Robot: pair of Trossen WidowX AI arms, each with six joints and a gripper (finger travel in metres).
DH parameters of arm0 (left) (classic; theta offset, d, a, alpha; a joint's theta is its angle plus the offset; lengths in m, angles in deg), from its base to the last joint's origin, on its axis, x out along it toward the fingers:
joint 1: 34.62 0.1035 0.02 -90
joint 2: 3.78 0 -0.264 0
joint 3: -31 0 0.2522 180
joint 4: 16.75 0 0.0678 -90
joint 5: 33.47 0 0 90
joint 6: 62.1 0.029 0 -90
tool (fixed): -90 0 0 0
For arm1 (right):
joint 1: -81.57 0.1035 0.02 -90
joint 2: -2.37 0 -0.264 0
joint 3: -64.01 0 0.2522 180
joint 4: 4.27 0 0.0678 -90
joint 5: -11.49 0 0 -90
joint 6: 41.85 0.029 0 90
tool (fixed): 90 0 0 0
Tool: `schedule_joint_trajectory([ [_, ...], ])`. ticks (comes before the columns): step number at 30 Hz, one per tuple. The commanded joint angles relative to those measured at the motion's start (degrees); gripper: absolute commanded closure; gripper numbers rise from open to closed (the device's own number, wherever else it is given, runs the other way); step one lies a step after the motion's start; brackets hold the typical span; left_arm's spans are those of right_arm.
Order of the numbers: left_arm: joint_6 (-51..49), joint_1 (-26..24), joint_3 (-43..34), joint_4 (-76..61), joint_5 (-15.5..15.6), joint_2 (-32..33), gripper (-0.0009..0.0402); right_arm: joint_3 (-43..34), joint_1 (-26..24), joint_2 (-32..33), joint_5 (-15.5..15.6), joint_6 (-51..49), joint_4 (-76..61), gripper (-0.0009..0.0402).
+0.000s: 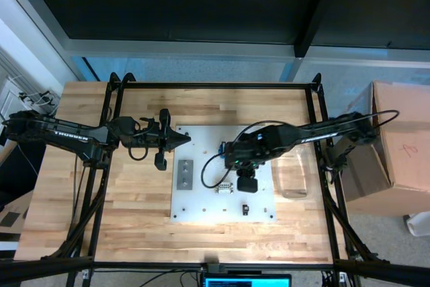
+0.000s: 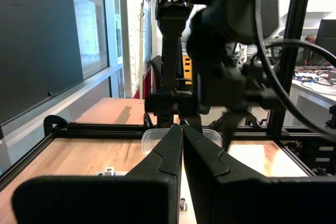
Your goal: Remove the HAN10E connector from the taskboard and place in the container
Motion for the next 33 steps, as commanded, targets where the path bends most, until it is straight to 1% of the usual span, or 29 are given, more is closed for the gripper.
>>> schedule_joint_trajectory([
  [1, 0.0, 0.0, 0.0, 0.0, 0.0, 0.0, 0.0393, -1.9, 0.6, 3.1, -0.1, 0.0, -0.3, 0.0206],
  [5, 0.0, 0.0, 0.0, 0.0, 0.0, 0.0, 0.0393, -3.6, 1.5, 6.4, -0.2, 0.2, 0.2, 0.0148],
  [9, 0.0, 0.0, 0.0, 0.0, 0.0, 0.0, 0.0393, -4.2, 3.0, 9.3, -0.2, 0.2, 2.2, 0.0102],
  [12, 0.0, 0.0, 0.0, 0.0, 0.0, 0.0, 0.0393, -4.9, 4.3, 11.6, -0.2, 0.0, 3.2, 0.0083],
  [15, 0.0, 0.0, 0.0, 0.0, 0.0, 0.0, 0.0393, -6.0, 5.2, 13.9, -0.2, 0.0, 4.0, 0.0077],
  [20, 0.0, 0.0, 0.0, 0.0, 0.0, 0.0, 0.0393, -6.9, 5.8, 16.7, -0.3, 0.2, 4.7, 0.0088],
  [27, 0.0, 0.0, 0.0, 0.0, 0.0, 0.0, 0.0393, -6.8, 5.7, 19.2, -0.8, 0.2, 4.8, 0.0126],
  [30, 0.0, 0.0, 0.0, 0.0, 0.0, 0.0, 0.0393, -6.7, 5.7, 19.2, -1.7, -0.1, 5.1, 0.0152],
  [31, 0.0, 0.0, 0.0, 0.0, 0.0, 0.0, 0.0393, -6.7, 5.7, 19.2, -2.2, -0.1, 5.1, 0.0164],
  [33, 0.0, 0.0, 0.0, 0.0, 0.0, 0.0, 0.0393, -6.7, 5.7, 19.1, -2.2, -0.1, 5.1, 0.0193],
])
